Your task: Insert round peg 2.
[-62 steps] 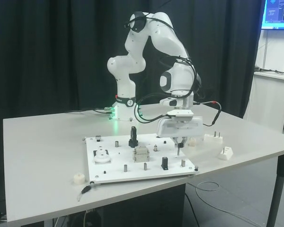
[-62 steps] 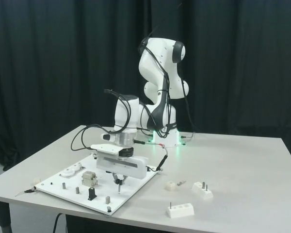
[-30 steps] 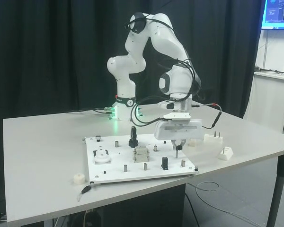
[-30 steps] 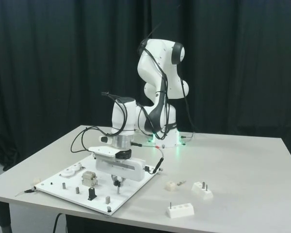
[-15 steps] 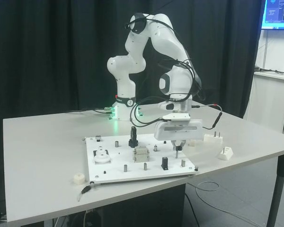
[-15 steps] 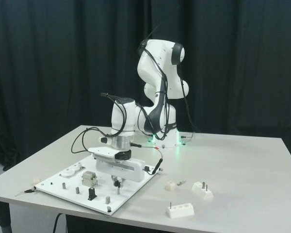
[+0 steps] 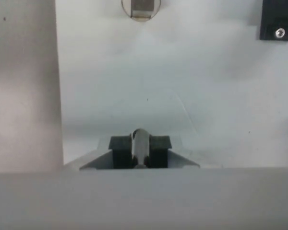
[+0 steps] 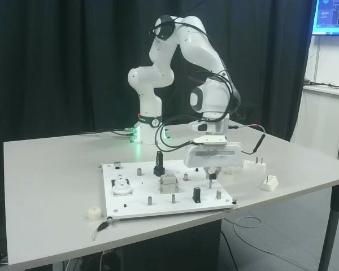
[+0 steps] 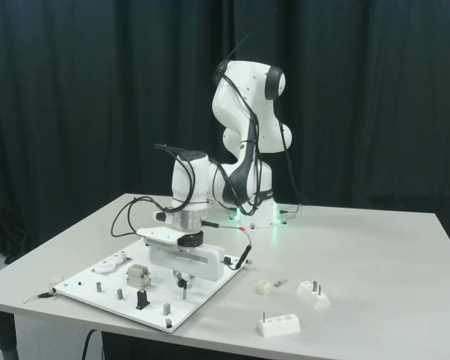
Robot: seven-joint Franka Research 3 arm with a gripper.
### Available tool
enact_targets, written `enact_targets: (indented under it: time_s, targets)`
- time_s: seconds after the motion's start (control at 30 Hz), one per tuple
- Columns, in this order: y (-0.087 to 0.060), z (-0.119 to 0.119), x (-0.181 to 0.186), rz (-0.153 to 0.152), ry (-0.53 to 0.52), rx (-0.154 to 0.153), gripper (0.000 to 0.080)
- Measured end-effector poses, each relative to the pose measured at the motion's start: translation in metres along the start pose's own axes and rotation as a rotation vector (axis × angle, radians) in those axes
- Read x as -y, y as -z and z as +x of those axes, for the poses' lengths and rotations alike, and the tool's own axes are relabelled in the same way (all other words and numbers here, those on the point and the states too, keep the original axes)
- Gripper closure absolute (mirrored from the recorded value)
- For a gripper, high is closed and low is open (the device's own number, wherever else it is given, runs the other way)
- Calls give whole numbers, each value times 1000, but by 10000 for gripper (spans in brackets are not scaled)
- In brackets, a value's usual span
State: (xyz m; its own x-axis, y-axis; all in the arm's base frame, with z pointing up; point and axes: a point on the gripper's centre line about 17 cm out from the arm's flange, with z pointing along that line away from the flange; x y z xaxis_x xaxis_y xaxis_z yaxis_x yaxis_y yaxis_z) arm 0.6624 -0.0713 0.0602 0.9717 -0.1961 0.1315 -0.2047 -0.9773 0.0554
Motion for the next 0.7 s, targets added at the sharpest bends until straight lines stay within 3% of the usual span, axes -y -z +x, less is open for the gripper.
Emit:
enact_targets:
  time_s: [0.7]
  targets:
    - [-2,2,0,-2,13,-6,732]
